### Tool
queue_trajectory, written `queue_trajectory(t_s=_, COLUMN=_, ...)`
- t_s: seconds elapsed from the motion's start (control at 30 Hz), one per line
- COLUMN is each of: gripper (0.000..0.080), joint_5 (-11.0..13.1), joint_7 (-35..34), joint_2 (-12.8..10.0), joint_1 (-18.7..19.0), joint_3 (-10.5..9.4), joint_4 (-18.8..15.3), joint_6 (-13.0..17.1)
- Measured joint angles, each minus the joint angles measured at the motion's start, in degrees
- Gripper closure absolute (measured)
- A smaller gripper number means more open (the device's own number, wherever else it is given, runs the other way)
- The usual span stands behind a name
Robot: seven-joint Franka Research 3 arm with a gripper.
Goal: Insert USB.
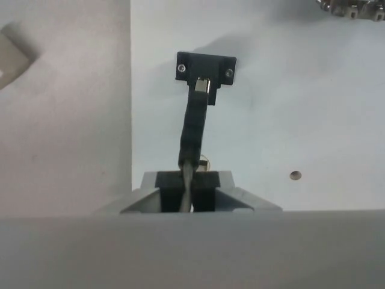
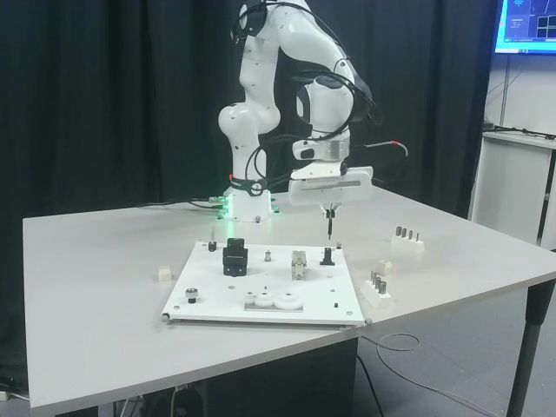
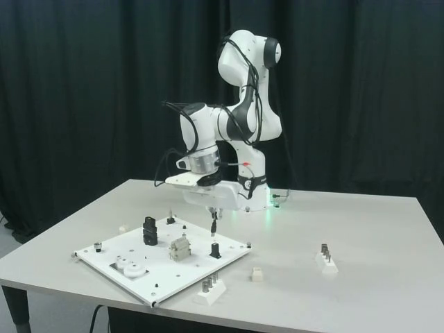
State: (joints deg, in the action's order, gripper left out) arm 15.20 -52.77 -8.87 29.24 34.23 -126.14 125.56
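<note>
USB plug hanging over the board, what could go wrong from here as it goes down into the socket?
1. In the wrist view the USB plug leans in the tool, so its metal tip could catch the rim of the black socket and jam rather than slide in.
2. Only the plug's rear end is pinched, so a push might make it pivot or slip.
3. The white board lies on the table; whether it is fixed cannot be seen, so it may shift.

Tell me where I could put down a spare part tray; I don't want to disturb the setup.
Bare grey table lies wide between the white board and the table's near and far-left edges in the first room view. Beyond the pin block, the table is also free. The board itself is crowded, especially around the black USB socket under the gripper.
</note>
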Motion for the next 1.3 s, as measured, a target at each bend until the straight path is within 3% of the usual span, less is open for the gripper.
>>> queue_trajectory(t_s=1.3, gripper=0.0777, joint_5=1.4, joint_7=0.1, joint_2=-2.4, joint_1=0.0, joint_3=-0.05, joint_4=0.1, joint_6=-0.2)
